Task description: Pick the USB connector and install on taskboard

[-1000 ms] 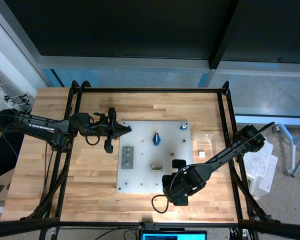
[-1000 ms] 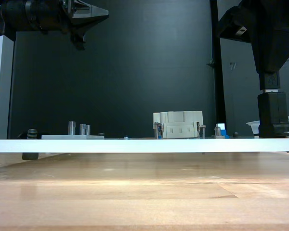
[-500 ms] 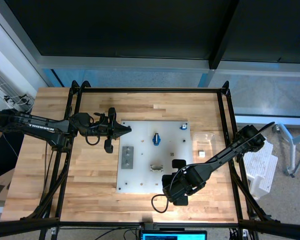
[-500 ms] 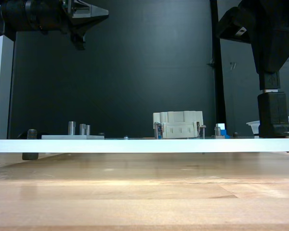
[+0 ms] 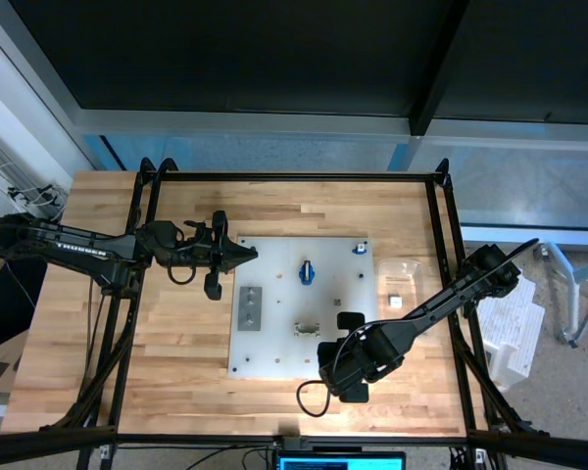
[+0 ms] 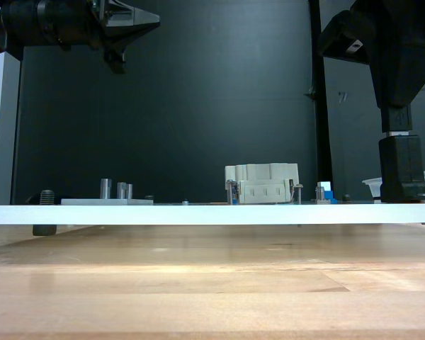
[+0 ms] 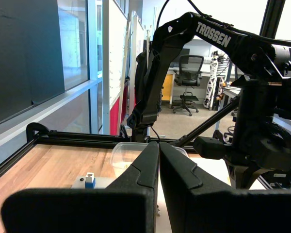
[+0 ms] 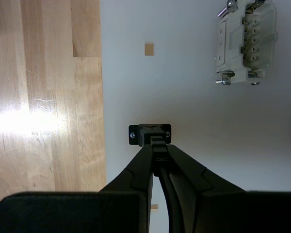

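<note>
Two fingers of my right gripper [image 8: 156, 144] are clenched on the USB connector [image 8: 157, 139], holding it upright at the small black socket [image 8: 137, 132] on the taskboard [image 8: 194, 111]; I judge I'm pressing it home. The socket sits near the board's edge, with bare wooden table [image 8: 48, 97] alongside. The multi-pin connector [image 8: 242, 43] stands well apart, leaving room. My left gripper [image 7: 158, 155], pinched together on nothing, hangs parked high over the board's far-left corner.

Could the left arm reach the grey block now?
Probably yes: the left gripper, shut, hangs above the left edge of the taskboard with nothing between it and the grey block; the right gripper is across the board, shut on the USB connector.
</note>
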